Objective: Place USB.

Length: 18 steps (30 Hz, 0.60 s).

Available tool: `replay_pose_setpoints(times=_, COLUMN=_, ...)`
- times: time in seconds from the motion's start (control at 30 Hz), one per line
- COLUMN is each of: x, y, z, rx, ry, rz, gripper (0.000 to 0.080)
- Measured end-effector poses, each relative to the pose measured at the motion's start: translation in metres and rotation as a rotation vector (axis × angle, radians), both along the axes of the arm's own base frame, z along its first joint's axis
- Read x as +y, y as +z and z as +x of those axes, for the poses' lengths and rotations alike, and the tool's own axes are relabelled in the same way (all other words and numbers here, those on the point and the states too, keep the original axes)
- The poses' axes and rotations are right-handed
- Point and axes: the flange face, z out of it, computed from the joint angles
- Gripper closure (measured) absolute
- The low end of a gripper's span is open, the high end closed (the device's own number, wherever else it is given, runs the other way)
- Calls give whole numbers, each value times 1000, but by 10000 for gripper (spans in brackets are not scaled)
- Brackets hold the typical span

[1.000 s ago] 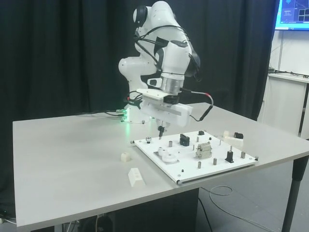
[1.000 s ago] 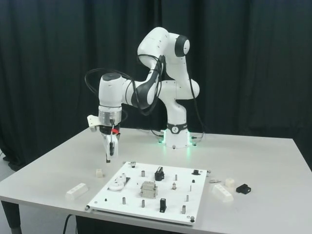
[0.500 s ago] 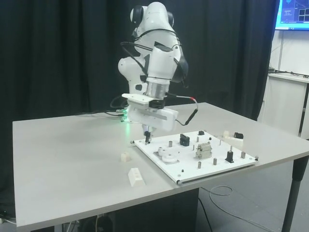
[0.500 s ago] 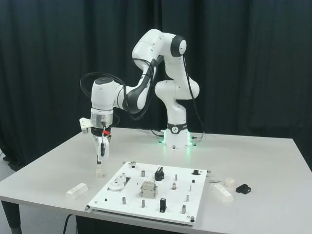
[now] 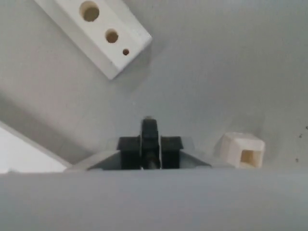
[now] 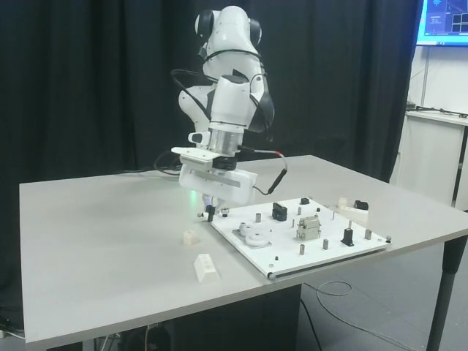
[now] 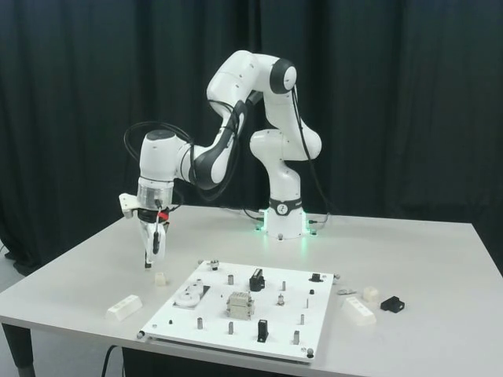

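My gripper (image 5: 149,147) is shut on a small black USB plug (image 5: 149,126) whose tip sticks out past the black fingers. It hangs low over the grey table just off the white board's (image 6: 322,252) left corner, seen as gripper (image 6: 210,213) and gripper (image 7: 148,262). A small white cube with a square socket (image 5: 240,150) rests on the table close beside the plug, also visible as the cube (image 6: 190,236) and cube (image 7: 160,278). The plug does not touch it.
A long white block with holes (image 5: 103,33) lies further out on the table, also block (image 6: 205,267) and block (image 7: 124,306). The board (image 7: 318,326) carries several pegs and fixtures. Beyond its far side sit a white piece (image 7: 357,309) and a black piece (image 7: 392,303).
The arm has swung away from over the board's corner towards the small cube and has come lower. The fingers stay shut on the plug.
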Motion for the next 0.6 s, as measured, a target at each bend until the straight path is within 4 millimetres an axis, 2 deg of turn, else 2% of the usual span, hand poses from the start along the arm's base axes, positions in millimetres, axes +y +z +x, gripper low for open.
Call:
replay_pose_setpoints(times=0.2, x=-3, y=-8, z=-1, rx=-4, ry=-12, rz=4, gripper=733)
replay_pose_setpoints(times=0.23, x=-3, y=-9, z=-1, rx=-5, ry=-14, rz=4, gripper=423)
replay_pose_setpoints(times=0.4, x=-6, y=-11, z=-1, rx=-12, ry=-19, rz=1, gripper=423)
replay_pose_setpoints(times=0.43, x=-7, y=-12, z=-1, rx=-13, ry=-19, rz=1, gripper=106)
replay_pose_setpoints(times=0.6, x=-9, y=-12, z=-1, rx=-15, ry=-22, rz=-1, gripper=106)
